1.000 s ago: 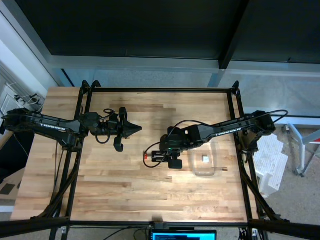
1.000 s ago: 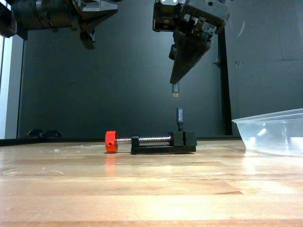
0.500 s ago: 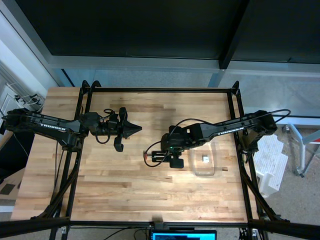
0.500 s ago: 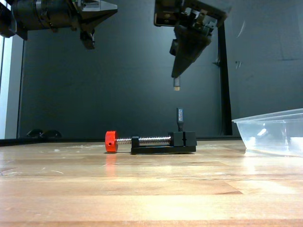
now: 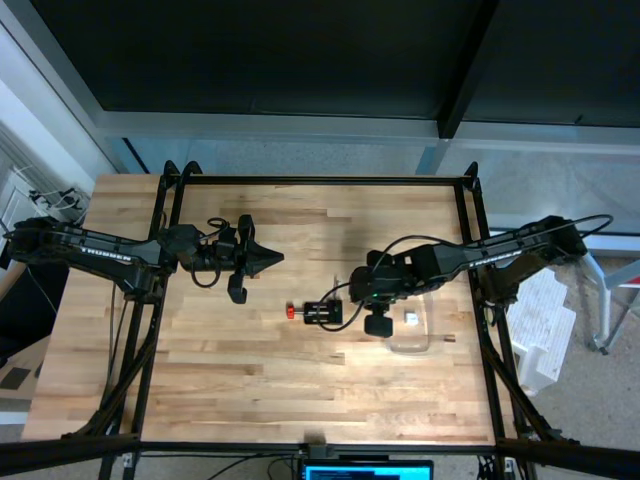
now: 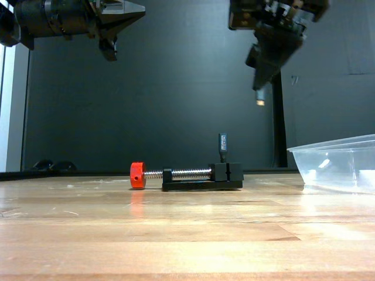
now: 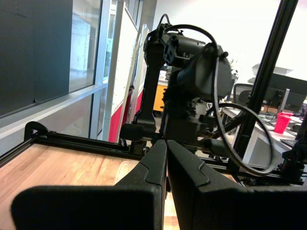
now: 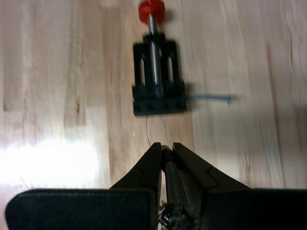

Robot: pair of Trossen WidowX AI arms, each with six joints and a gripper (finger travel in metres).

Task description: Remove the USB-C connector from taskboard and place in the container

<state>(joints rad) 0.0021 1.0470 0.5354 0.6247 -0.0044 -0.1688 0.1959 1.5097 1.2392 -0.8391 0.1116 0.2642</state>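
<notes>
My right gripper (image 6: pixel 259 89) hangs high above the table, shut on the USB-C connector (image 6: pixel 259 100), whose pale tip pokes out below the fingertips. In the right wrist view the connector's lead (image 8: pixel 169 167) runs between the closed fingers. The taskboard (image 5: pixel 322 312), a black block with a red knob (image 6: pixel 137 175), sits on the wood to the left of the right gripper (image 5: pixel 374 300). The clear container (image 5: pixel 425 342) lies just right of that gripper and appears again as a clear container (image 6: pixel 337 164) in the low view. My left gripper (image 5: pixel 270 258) hovers shut at the left, away from everything.
A small dark upright piece (image 6: pixel 222 143) still stands in the taskboard (image 8: pixel 158 86). A small white square piece (image 5: pixel 411 318) lies inside the container. Black frame rails run along the table's sides and far edge.
My right gripper has carried the connector rightward, from above the taskboard toward the container, staying high. The left arm has not moved.
</notes>
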